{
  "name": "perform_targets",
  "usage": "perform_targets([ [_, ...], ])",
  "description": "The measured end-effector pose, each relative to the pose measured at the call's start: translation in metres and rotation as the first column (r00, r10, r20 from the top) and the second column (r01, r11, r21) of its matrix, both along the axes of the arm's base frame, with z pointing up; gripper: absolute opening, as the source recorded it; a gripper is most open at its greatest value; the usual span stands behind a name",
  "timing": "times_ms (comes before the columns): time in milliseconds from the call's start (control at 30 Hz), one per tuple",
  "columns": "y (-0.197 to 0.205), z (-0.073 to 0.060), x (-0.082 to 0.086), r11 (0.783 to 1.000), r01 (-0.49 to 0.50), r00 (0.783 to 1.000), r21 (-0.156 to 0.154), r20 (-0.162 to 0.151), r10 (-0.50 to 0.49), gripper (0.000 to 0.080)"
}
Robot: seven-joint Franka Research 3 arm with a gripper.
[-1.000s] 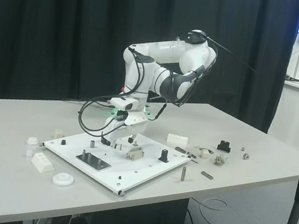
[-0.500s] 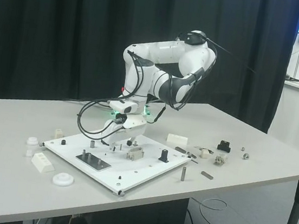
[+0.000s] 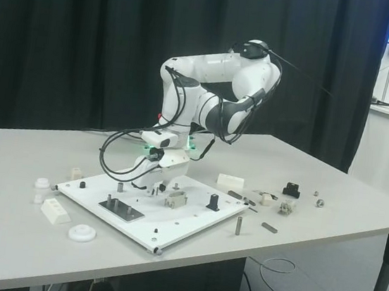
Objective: Remove square peg 1.
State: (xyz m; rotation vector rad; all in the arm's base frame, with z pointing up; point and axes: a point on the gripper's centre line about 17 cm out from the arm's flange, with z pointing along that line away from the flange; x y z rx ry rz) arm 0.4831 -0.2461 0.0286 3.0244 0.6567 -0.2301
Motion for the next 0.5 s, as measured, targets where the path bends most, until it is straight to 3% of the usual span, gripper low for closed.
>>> perform_targets([
  [33, -0.0001, -0.0001, -0.0004, 1.0, 0.001, 1.0, 0.0, 0.0, -0.001, 0.0514],
  [67, -0.0002, -0.0003, -0.0008, 1.0, 0.001, 1.0, 0.0, -0.001, -0.001, 0.0354],
  [233, -0.0001, -0.0012, -0.0023, 1.0, 0.003, 1.0, 0.001, -0.002, -0.003, 0.0354],
  [267, 0.0, -0.0015, -0.0025, 1.0, 0.003, 1.0, 0.002, -0.003, -0.003, 0.0174],
  [400, 0.0, -0.0021, -0.0027, 1.0, 0.003, 1.0, 0.002, -0.003, -0.003, 0.0174],
  [433, 0.0, -0.0021, -0.0027, 1.0, 0.003, 1.0, 0.001, -0.003, -0.003, 0.0041],
  [500, 0.0, -0.0021, -0.0027, 1.0, 0.003, 1.0, 0.001, -0.003, -0.003, 0.0041],
])
